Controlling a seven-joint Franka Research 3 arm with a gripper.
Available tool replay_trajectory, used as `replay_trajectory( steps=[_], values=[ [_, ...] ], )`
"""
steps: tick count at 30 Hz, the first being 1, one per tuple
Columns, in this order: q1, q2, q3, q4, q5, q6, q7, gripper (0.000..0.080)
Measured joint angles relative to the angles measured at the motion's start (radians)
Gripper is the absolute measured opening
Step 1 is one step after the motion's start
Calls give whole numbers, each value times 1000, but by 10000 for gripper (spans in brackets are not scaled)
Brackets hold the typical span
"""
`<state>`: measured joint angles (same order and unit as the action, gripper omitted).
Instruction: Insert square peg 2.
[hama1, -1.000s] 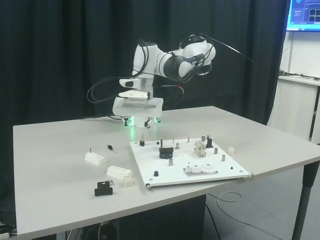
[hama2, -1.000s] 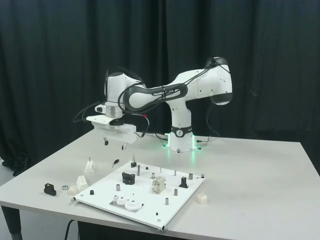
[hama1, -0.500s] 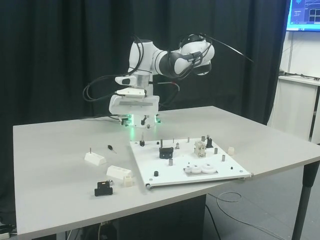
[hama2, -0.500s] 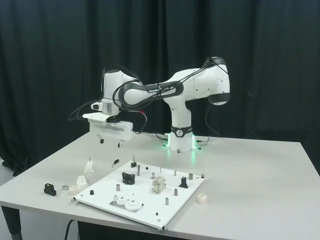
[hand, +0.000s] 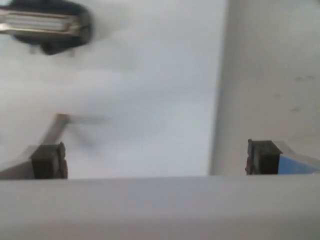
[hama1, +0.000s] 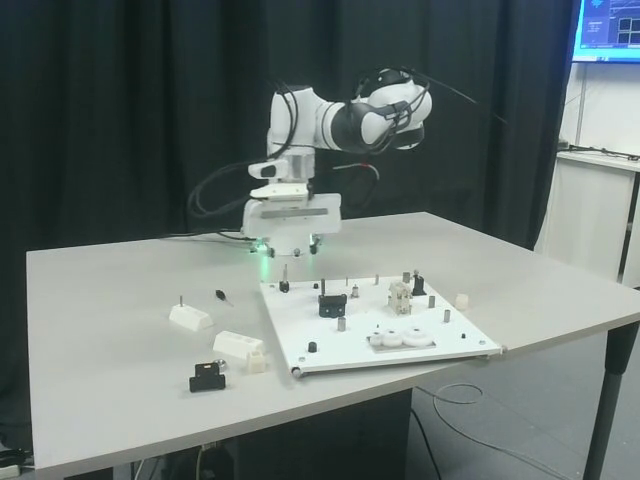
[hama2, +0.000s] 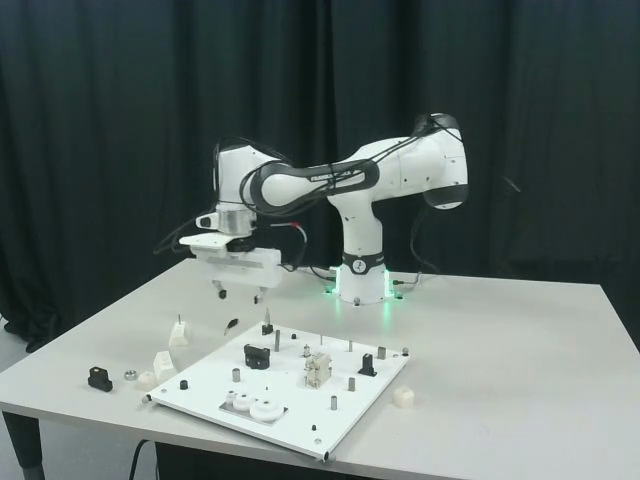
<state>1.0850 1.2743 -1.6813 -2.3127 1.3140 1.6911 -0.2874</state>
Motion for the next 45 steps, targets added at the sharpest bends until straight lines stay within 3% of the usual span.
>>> replay_trajectory(
  steps=[10,21,31,45],
  values=[
    [116,0,21,-62,12,22,43,800],
    [205,0,67,-105,11,145,108,800],
    [231,0,121,-107,-5,225,130,800],
    [233,-2,127,-107,-83,230,147,800]
  ],
)
